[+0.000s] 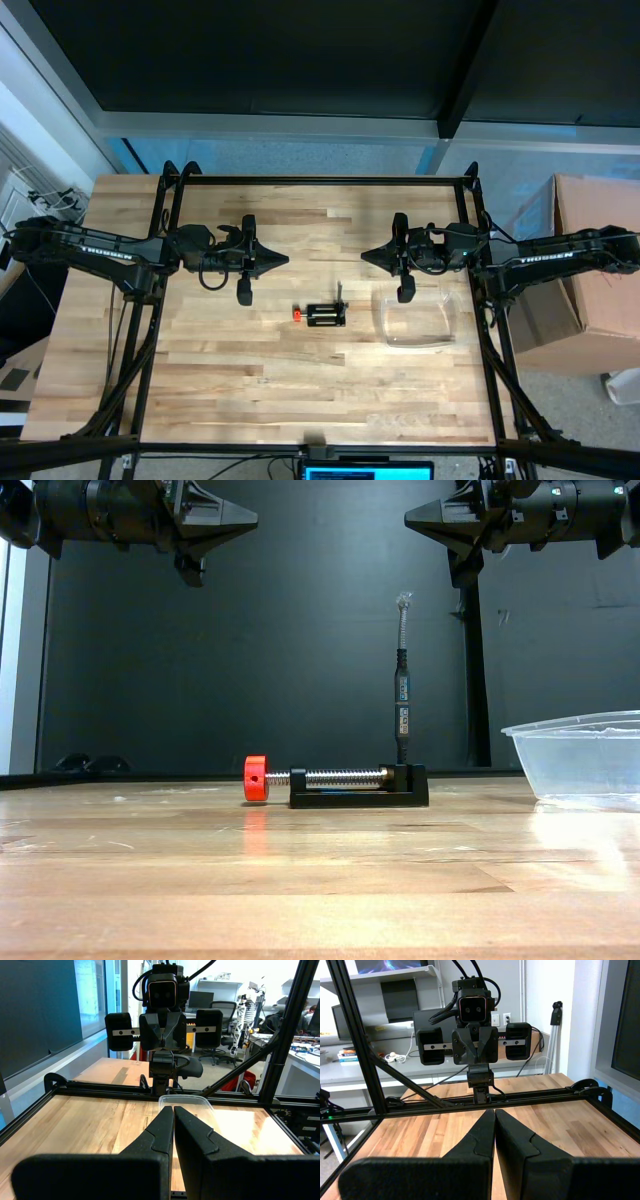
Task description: Remove the USB-C connector from the USB-C receptacle and place in the container
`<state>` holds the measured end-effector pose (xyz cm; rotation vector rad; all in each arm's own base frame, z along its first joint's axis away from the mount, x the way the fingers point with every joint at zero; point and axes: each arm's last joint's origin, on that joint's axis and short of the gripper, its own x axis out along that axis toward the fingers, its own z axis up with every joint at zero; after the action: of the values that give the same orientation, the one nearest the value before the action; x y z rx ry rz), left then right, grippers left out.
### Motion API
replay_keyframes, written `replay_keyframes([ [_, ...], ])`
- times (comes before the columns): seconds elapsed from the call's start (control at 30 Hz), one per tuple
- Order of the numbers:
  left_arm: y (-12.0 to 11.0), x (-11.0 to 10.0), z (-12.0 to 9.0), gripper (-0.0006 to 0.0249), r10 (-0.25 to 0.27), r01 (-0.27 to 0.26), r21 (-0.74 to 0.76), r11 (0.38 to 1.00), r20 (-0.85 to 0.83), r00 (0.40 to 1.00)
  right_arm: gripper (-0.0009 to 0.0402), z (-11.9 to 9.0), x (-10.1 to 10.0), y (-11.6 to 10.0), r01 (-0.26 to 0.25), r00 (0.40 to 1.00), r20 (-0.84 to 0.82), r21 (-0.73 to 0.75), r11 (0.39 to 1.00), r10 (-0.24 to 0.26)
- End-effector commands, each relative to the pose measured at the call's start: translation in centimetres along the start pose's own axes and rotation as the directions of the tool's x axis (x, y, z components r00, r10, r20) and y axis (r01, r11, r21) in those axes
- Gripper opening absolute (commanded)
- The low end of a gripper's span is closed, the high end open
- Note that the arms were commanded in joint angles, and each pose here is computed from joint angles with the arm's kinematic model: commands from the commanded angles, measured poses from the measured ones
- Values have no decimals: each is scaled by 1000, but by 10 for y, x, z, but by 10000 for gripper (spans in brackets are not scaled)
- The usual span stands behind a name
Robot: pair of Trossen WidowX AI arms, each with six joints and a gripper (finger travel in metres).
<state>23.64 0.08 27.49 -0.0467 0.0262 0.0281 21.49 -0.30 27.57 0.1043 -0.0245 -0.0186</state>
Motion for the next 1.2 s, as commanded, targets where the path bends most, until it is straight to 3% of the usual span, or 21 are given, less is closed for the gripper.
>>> replay_keyframes([
  [0.03,0,0,0,0,0,0,0,1000,0,1000,0,0,0,0,-1,1000,0,-39,999,1],
  [0.63,0,0,0,0,0,0,0,1000,0,1000,0,-1,0,1,-17,1000,-12,-29,999,17],
  [0.77,0,0,0,0,0,0,0,1000,0,1000,0,5,3,4,-36,986,-162,-40,999,29],
  [0.97,0,0,0,0,0,0,0,1000,0,1000,0,24,2,14,-59,915,-402,-50,997,34],
  [1.2,0,0,0,0,0,0,0,1000,1,1000,0,40,5,28,-33,748,-663,-76,997,-25],
])
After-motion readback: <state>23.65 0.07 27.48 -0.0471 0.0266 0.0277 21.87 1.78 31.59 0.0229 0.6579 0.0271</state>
